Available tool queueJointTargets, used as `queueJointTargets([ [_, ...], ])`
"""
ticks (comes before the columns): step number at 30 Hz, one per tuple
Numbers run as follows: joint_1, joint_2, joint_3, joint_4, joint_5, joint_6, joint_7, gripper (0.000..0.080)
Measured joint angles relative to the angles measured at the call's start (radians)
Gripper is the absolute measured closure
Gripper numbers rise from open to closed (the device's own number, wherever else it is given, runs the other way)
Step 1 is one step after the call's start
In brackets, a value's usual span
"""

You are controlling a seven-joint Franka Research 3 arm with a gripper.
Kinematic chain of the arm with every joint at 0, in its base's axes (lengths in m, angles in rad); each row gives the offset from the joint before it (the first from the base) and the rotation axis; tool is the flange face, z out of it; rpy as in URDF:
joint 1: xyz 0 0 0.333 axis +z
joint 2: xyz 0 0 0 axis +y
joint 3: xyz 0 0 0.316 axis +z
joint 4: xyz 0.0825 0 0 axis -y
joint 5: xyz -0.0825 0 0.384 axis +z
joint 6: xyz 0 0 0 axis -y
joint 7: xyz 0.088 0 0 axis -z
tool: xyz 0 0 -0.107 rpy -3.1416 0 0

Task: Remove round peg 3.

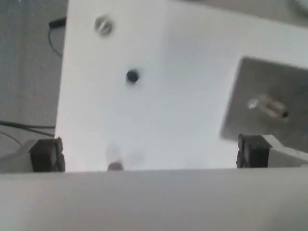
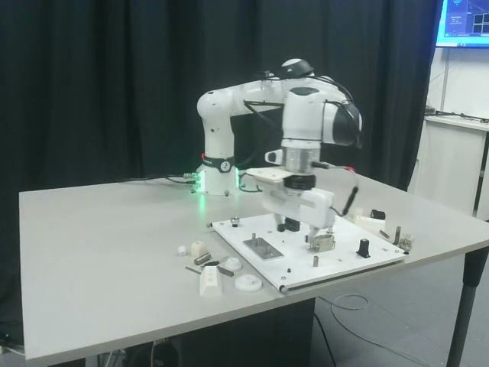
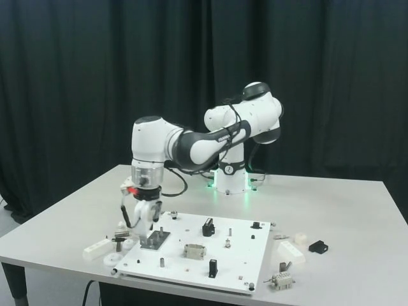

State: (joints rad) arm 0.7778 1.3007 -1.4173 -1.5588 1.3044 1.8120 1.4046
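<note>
A white board (image 2: 344,264) lies near the table's front edge with several small fittings on it. A grey metal plate (image 1: 269,91) set in the board holds a short metal round peg (image 1: 267,107). Another metal stud (image 1: 103,25) and a black hole (image 1: 132,76) mark the board's bare white face. My gripper (image 1: 149,153) hangs just above the board beside the plate, open wide, with nothing between the black fingertips (image 1: 252,151). From the room views the gripper (image 2: 288,226) (image 3: 146,224) stands over the plate (image 3: 155,239) at the board's end nearest the loose white parts.
Loose white parts (image 2: 210,279) and a white gear (image 2: 247,283) lie on the table beside the board. Black connectors (image 2: 364,247) (image 3: 208,227) stand upright on the board. More small parts (image 3: 290,252) and a black piece (image 3: 317,247) lie off its other end. Black cables (image 1: 29,127) run across the table.
</note>
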Motion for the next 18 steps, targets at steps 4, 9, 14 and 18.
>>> queueJointTargets([
  [4, -0.006, 0.001, 0.020, 0.045, -0.018, 0.000, 0.000, 0.0003],
  [9, -0.017, 0.002, 0.043, 0.090, -0.033, 0.002, 0.062, 0.0003],
  [14, -0.027, 0.002, 0.060, 0.118, -0.054, 0.002, 0.125, 0.0003],
  [18, -0.035, 0.002, 0.072, 0.131, -0.060, 0.002, 0.128, 0.0003],
])
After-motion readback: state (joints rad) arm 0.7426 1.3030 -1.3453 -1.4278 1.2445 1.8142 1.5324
